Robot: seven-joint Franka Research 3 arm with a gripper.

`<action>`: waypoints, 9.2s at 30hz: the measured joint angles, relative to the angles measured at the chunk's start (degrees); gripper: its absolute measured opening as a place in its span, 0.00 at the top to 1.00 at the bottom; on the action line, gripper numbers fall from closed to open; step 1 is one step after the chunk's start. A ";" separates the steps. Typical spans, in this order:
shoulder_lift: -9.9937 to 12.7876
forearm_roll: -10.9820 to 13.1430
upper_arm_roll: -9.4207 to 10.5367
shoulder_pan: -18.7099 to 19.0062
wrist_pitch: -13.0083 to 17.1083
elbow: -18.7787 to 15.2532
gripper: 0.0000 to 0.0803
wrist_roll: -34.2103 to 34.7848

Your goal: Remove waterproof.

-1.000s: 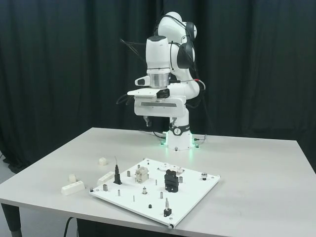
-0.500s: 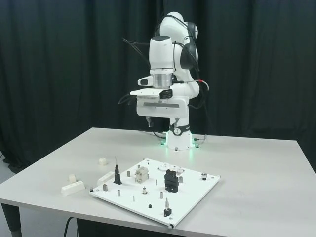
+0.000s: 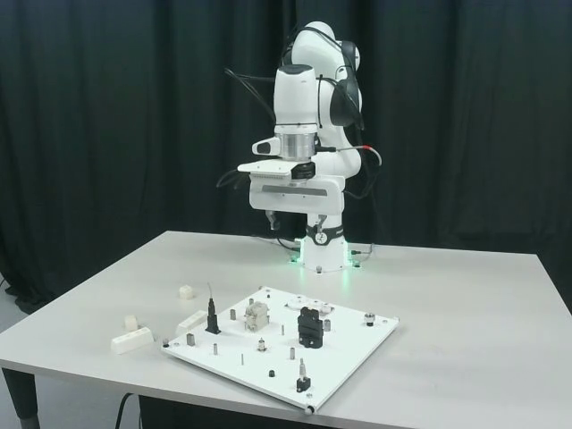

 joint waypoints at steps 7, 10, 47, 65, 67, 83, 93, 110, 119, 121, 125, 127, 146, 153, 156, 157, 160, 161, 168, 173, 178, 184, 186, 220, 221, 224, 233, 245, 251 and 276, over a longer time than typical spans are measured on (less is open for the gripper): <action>0.11 -0.15 -0.05 -0.08 0.00 0.27 0.00 0.00; 0.17 -0.53 -0.12 -0.11 0.00 0.37 0.00 0.00; 0.69 -0.86 -0.20 -0.86 -0.05 0.95 0.00 3.20; 0.70 -0.89 -0.43 -2.93 -1.10 0.40 0.00 6.08; 0.70 -0.89 -0.51 -3.43 -1.10 0.03 0.00 6.08; 0.16 -0.24 -0.57 -6.80 4.00 -7.42 0.00 6.08; -0.18 1.75 -0.63 -8.66 11.88 -13.27 0.00 6.33; 0.26 2.74 -0.64 -9.61 24.39 -20.49 0.00 10.12; 2.78 2.81 -0.64 -9.84 27.31 -21.05 0.00 4.62; 3.52 3.20 -0.64 -10.01 27.95 -21.04 0.00 3.78; 5.06 4.59 -0.64 -10.42 29.44 -20.96 0.00 1.86; 5.88 5.70 -0.64 -10.65 29.95 -20.80 0.00 0.69; 15.04 19.73 -0.54 -11.55 30.15 -16.76 0.00 -13.93; 17.42 21.68 -0.18 -11.58 28.75 -15.58 0.00 -15.20; 17.89 21.72 0.10 -11.68 28.12 -15.41 0.00 -15.20; 18.00 21.74 0.25 -11.75 28.00 -15.41 0.00 -15.20; 18.20 21.91 0.70 -12.01 27.57 -15.43 0.00 -15.17; 18.25 22.05 0.85 -12.11 27.39 -15.43 0.00 -15.11; 18.63 24.41 1.81 -12.88 27.02 -15.54 0.00 -14.80; 18.82 25.25 1.93 -13.14 27.03 -15.57 0.00 -14.12; 18.94 25.45 1.94 -13.18 27.13 -15.57 0.00 -13.51; 19.19 25.46 2.07 -13.18 27.90 -15.57 0.00 -12.50; 19.32 25.46 2.18 -13.18 28.33 -15.57 0.00 -12.35; 20.02 23.38 2.52 -13.35 29.12 -15.73 0.14 -10.56; 20.02 23.28 2.52 -13.38 29.09 -15.73 0.38 -10.56; 20.02 22.86 2.52 -13.49 29.03 -15.73 0.38 -10.56; 19.98 22.14 2.57 -13.52 28.97 -15.72 0.61 -10.60; 19.92 22.14 2.57 -13.54 28.96 -15.71 0.61 -10.57; 19.89 22.14 2.57 -13.58 28.80 -15.64 0.61 -10.57; 19.86 21.29 2.75 -13.65 28.60 -15.55 0.61 -10.57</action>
